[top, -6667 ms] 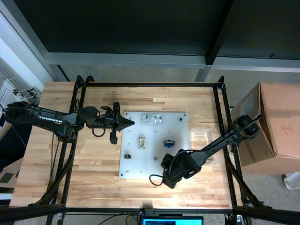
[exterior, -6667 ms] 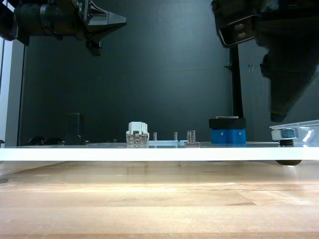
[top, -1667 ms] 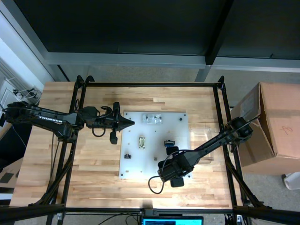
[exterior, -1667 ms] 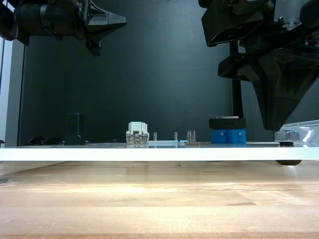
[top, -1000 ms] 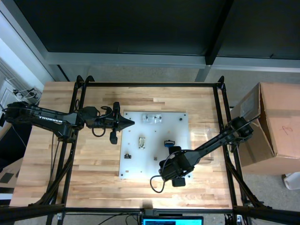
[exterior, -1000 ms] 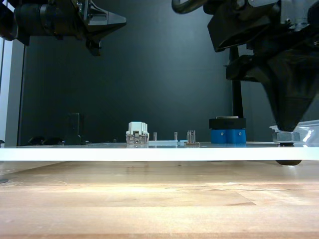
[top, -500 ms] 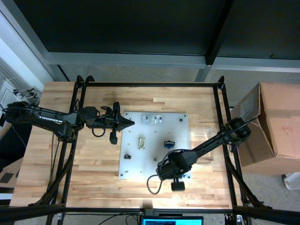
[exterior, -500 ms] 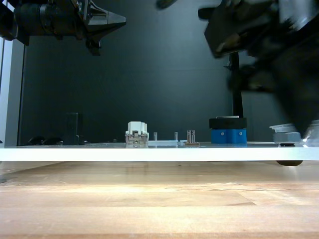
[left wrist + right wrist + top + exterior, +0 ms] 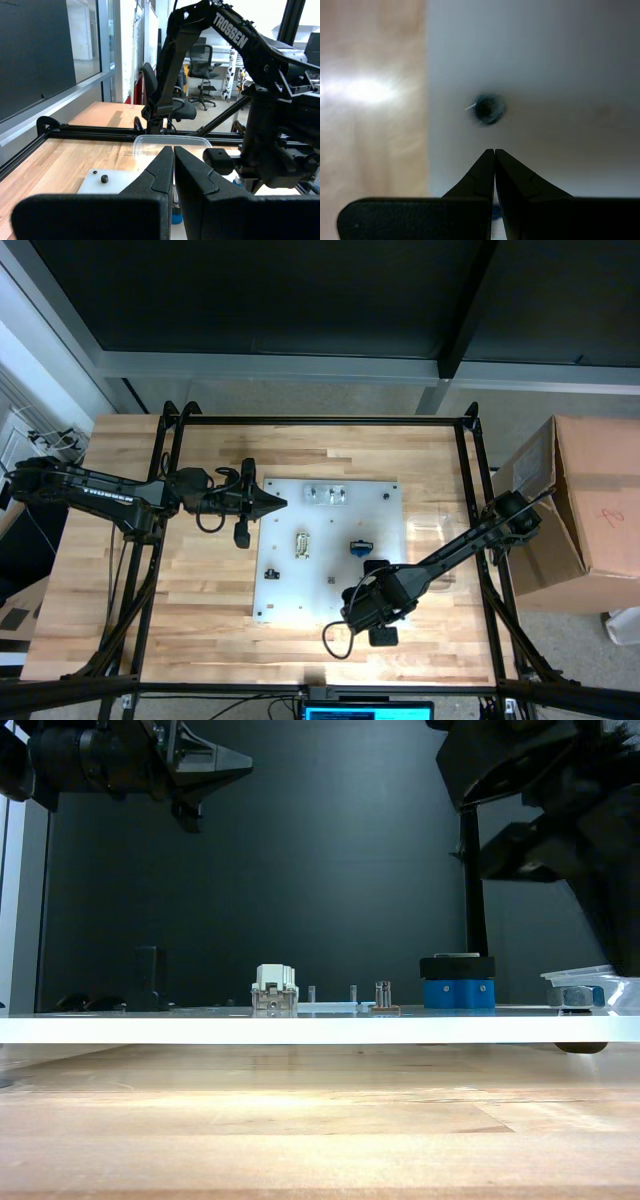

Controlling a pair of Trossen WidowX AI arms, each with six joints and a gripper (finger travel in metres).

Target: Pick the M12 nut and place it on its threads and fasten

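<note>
Right wrist cam is pretty soft: the nut (image 9: 489, 109) just past the tips of the right gripper (image 9: 494, 150) is a fuzzy blob, and a hot glare patch blows out the worktop (image 9: 370, 90) off to that gripper's side. The left gripper (image 9: 173, 148) is crisp but dark, backlit from beyond. Low cam's dim, with the right arm (image 9: 560, 780) smeared.
</note>
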